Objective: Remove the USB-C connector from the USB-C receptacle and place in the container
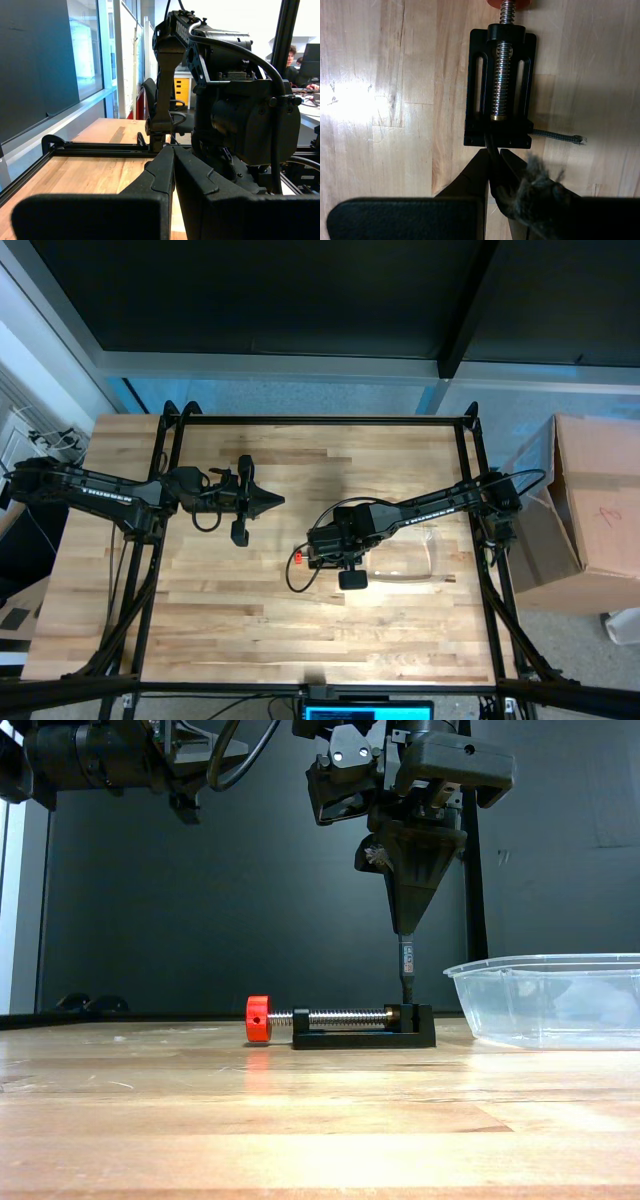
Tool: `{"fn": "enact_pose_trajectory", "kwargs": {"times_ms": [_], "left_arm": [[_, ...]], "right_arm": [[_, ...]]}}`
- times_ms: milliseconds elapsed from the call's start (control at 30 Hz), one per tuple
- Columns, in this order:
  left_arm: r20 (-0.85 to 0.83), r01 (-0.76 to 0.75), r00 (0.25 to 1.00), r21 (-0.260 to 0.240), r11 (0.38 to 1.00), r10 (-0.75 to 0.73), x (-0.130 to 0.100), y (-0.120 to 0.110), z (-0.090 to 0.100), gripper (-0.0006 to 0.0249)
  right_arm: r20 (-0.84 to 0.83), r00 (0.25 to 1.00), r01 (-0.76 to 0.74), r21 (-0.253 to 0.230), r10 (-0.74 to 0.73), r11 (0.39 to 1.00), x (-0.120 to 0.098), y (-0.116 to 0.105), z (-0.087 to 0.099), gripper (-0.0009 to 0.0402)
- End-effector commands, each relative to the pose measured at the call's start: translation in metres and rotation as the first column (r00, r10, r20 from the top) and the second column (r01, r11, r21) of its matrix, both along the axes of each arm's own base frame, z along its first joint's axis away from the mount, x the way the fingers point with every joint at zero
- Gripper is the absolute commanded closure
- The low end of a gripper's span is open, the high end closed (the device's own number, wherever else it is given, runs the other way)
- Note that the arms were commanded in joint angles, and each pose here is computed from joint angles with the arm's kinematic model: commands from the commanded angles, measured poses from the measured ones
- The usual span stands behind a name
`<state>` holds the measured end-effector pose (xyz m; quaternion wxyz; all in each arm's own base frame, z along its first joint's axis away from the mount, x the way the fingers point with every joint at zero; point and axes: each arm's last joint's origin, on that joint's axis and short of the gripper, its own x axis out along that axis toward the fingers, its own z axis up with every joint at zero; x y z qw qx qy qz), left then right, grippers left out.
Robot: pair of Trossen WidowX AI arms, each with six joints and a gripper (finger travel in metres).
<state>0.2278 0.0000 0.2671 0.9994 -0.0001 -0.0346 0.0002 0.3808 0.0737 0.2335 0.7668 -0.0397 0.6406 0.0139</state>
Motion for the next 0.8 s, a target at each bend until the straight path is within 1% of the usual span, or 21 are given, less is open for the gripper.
{"fn": "enact_pose_trajectory", "kwargs": {"times_ms": [33, 267, 800], "left_arm": [[0.001, 0.000, 1.000, 0.000, 1.000, 0.000, 0.000, 0.000, 0.000, 0.0243], [0.000, 0.000, 1.000, 0.000, 1.000, 0.000, 0.000, 0.000, 0.000, 0.0243], [0.000, 0.000, 1.000, 0.000, 1.000, 0.000, 0.000, 0.000, 0.000, 0.0243]], "right_arm": [[-0.001, 1.000, 0.000, -0.001, 0.000, 1.000, 0.000, 0.000, 0.000, 0.0393], [0.003, 1.000, 0.000, 0.001, 0.000, 1.000, -0.001, 0.000, 0.002, 0.0393], [0.046, 0.999, 0.001, 0.011, -0.001, 1.000, -0.014, -0.003, 0.028, 0.0393]]}}
